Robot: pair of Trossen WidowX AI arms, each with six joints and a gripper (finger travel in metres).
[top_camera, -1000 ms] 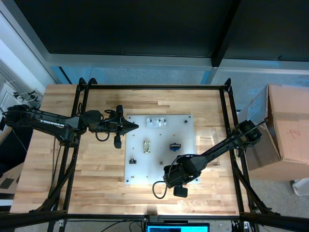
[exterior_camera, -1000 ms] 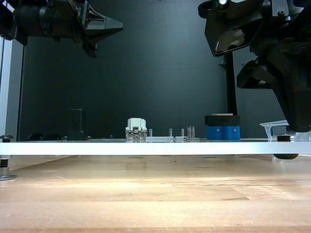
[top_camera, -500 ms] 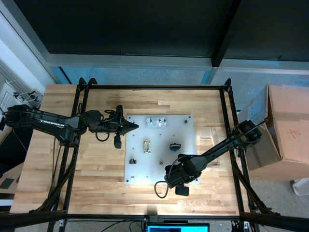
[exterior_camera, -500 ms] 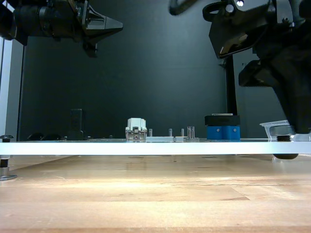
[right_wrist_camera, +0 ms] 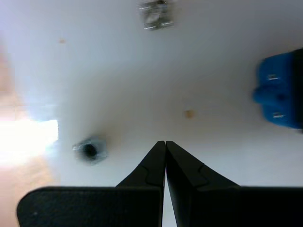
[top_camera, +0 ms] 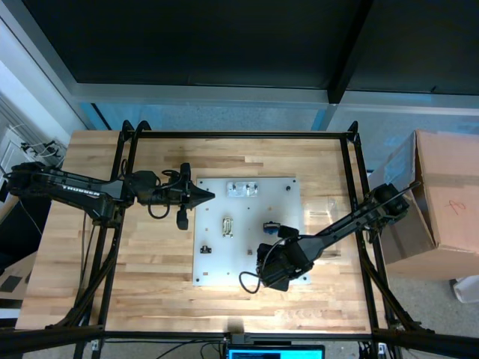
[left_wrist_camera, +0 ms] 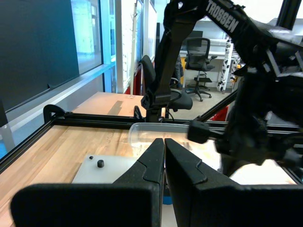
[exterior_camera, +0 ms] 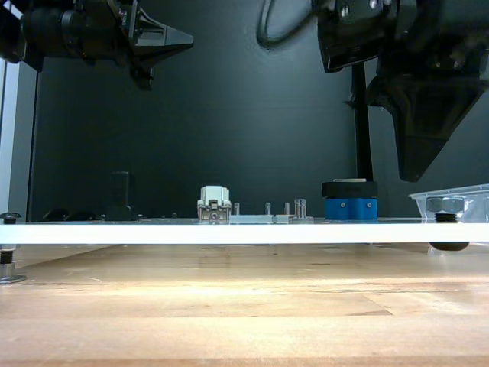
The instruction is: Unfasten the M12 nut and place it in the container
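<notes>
- My right jaws hang just above the board (top_camera: 224, 265), near its near right edge, pointing down. Their fingertips (right_wrist_camera: 150, 170) are pressed together with nothing between them.
- The nut (right_wrist_camera: 90, 150) is not in my hold. It sits on its stud (exterior_camera: 445, 219), just beside my right jaws. It is not yet in the container (top_camera: 327, 211).
- I think I hang here so I can open up, come down on the nut and twist it off.
- My left jaws hang high over the board's far left edge, fingertips (left_wrist_camera: 150, 163) shut on nothing. I guess that keeps them out of the way.
- The nut is small, silver and six-sided, with a dark hole.
- The stud is short and black.
- The board is flat, white and smooth.
- The container is clear plastic and sits on the wooden counter (top_camera: 150, 254), right of the board.
</notes>
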